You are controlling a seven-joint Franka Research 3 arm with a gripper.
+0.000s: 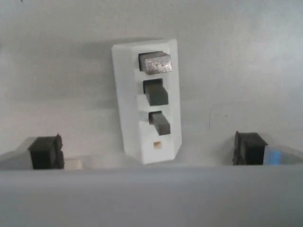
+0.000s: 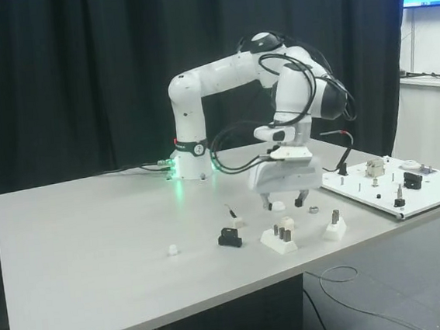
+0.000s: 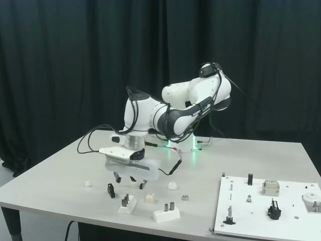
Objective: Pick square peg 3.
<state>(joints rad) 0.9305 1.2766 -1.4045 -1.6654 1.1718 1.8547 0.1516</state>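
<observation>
Gripper (image 1: 147, 151) spread wide, pinching nothing, one black fingertip (image 1: 46, 152) at the lower left of the wrist view and the other at the lower right. Hovering above the table, clear of the white peg holder (image 1: 147, 101) seen between the fingertips at frame centre.

Only in the wrist view: holder's stepped face with three square pegs standing in a row and one small empty square socket at the near end. Largest peg (image 1: 155, 63) at the upper end, medium peg (image 1: 155, 91) in the middle, smallest peg (image 1: 159, 122) next to the empty socket. All three dark grey, block-shaped, upright. Which one counts as square peg 3, cannot tell.

Only in the room views: gripper (image 2: 284, 199) low over the grey table (image 2: 95, 239) just right of centre in the first room view, holder (image 2: 278, 239) in front of and below it. A second white holder (image 2: 333, 226) to the right, a black part (image 2: 229, 238) to the left, a white board (image 2: 397, 187) at the right edge. Second room view: gripper (image 3: 129, 182) left of centre, holder (image 3: 127, 204) just below.
</observation>
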